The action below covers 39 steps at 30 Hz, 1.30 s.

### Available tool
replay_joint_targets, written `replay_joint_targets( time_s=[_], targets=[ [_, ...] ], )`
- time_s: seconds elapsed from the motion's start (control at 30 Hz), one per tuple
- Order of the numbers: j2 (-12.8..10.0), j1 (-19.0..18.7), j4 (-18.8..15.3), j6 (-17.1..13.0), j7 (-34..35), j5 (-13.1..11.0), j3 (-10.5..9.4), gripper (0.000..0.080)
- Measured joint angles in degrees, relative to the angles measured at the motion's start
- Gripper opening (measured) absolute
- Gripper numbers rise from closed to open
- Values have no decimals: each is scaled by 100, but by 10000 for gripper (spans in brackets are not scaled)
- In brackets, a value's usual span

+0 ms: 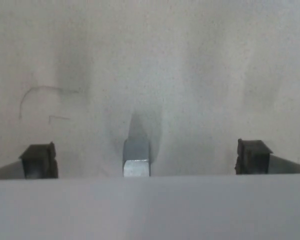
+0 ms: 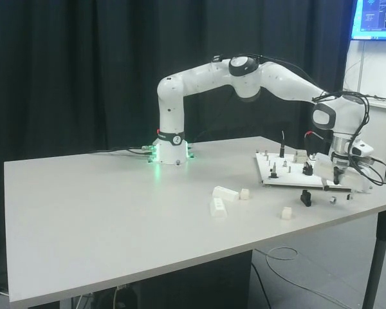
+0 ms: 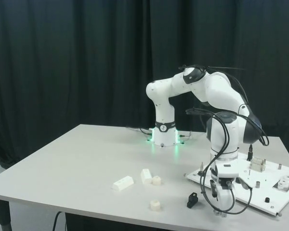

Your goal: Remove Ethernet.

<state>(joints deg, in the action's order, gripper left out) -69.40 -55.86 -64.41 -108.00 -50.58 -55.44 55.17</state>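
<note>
Black fingertips (image 1: 40,161) are held wide apart, gripping nothing. The gripper (image 3: 220,204) is held low by the white board (image 3: 272,195), likely so a plug can be reached.

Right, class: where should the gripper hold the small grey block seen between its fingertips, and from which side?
By its two flat side faces, from above: the grey block stands midway between the open gripper's fingers, one face toward each, so closing should centre it.

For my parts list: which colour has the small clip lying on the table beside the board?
Black clip, clearest in the second room view.
</note>
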Motion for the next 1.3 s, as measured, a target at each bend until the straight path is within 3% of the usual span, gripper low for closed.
replay_joint_targets(
  time_s=[0.5,1.3],
  targets=[
    [134,-3,4,152,51,50,75,800],
    [173,-64,16,184,845,51,228,800]
  ],
)
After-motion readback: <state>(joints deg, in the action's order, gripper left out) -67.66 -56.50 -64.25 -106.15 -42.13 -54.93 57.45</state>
